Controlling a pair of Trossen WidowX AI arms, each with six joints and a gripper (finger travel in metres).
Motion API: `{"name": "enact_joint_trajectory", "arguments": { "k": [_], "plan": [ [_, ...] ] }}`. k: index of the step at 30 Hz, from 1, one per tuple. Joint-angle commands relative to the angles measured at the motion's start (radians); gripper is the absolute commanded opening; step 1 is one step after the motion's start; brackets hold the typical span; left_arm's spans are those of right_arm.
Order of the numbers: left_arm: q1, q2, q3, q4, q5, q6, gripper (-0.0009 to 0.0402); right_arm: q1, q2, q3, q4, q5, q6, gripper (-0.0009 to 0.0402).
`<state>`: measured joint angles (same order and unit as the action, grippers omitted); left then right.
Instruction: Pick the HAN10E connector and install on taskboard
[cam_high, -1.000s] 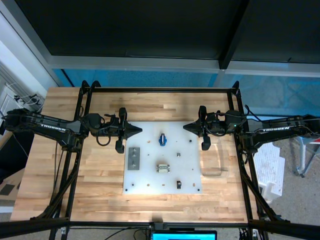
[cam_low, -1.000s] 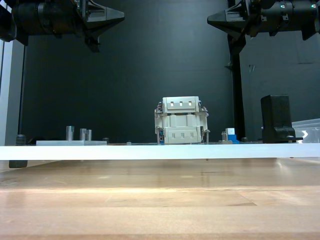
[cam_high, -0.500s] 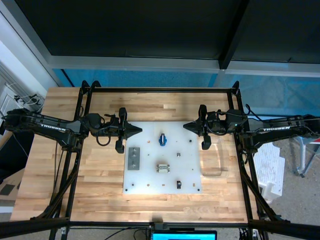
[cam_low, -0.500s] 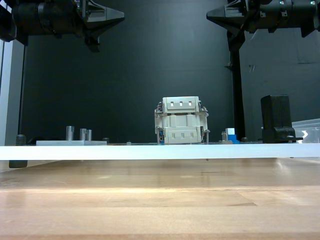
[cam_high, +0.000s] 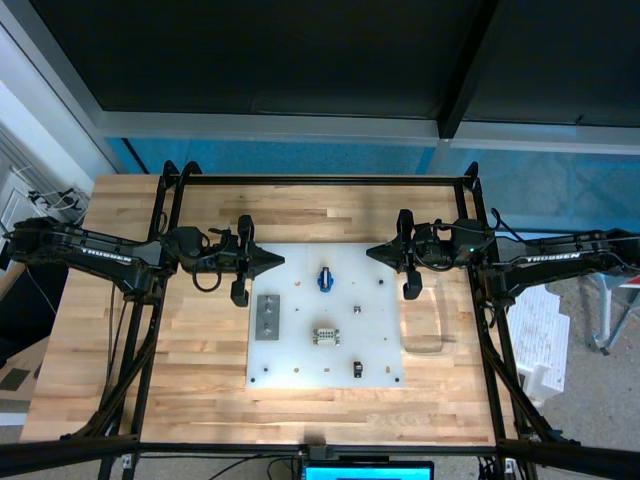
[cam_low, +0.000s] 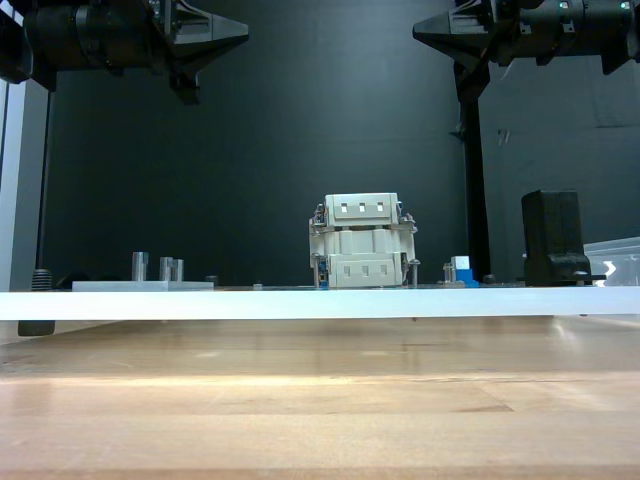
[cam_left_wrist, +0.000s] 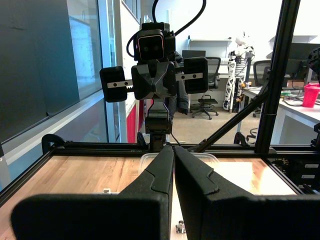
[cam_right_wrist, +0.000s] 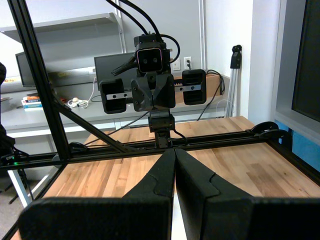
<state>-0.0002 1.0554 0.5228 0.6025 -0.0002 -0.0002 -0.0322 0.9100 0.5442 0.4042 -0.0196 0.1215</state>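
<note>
The HAN10E connector (cam_high: 324, 337) (cam_low: 362, 245) stands upright on the white taskboard (cam_high: 292, 356) (cam_low: 300, 303), near the board's middle. Nothing is touching it. My left gripper (cam_high: 279, 262) (cam_low: 244, 35) (cam_left_wrist: 174, 150) hovers high over the board's far left corner, shut and empty. Opposite it, my right gripper (cam_high: 370, 254) (cam_low: 417, 37) (cam_right_wrist: 175, 152) hangs at the same height over the far right corner, also shut with nothing in it. Both tips point inward toward each other.
On the board are a grey block with three holes (cam_high: 267, 316) (cam_low: 150, 270), a blue part (cam_high: 325, 278) (cam_low: 460, 268) and a black fitting (cam_high: 358, 370) (cam_low: 553, 238). A clear plastic tray (cam_high: 430, 320) (cam_low: 615, 260) lies just right of the board.
The right gripper has risen very slightly. The left arm and the connector have not moved.
</note>
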Motion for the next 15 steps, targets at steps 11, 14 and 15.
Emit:
{"name": "enact_joint_trajectory", "arguments": {
  "k": [11, 14, 15],
  "plan": [
    [0.0, 0.0, 0.0, 0.0, 0.0, 0.0, 0.0001, 0.0, 0.001, 0.0, -0.017, 0.0, 0.0, 0.0],
    [0.0, 0.0, 0.0, 0.0, 0.0, 0.0, 0.0001, 0.0, 0.001, 0.0, -0.017, 0.0, 0.0, 0.0],
    [0.0, 0.0, 0.0, 0.0, 0.0, 0.0, 0.0001, 0.0, 0.0, 0.0, -0.017, 0.0, 0.0, 0.0]
  ]
}}
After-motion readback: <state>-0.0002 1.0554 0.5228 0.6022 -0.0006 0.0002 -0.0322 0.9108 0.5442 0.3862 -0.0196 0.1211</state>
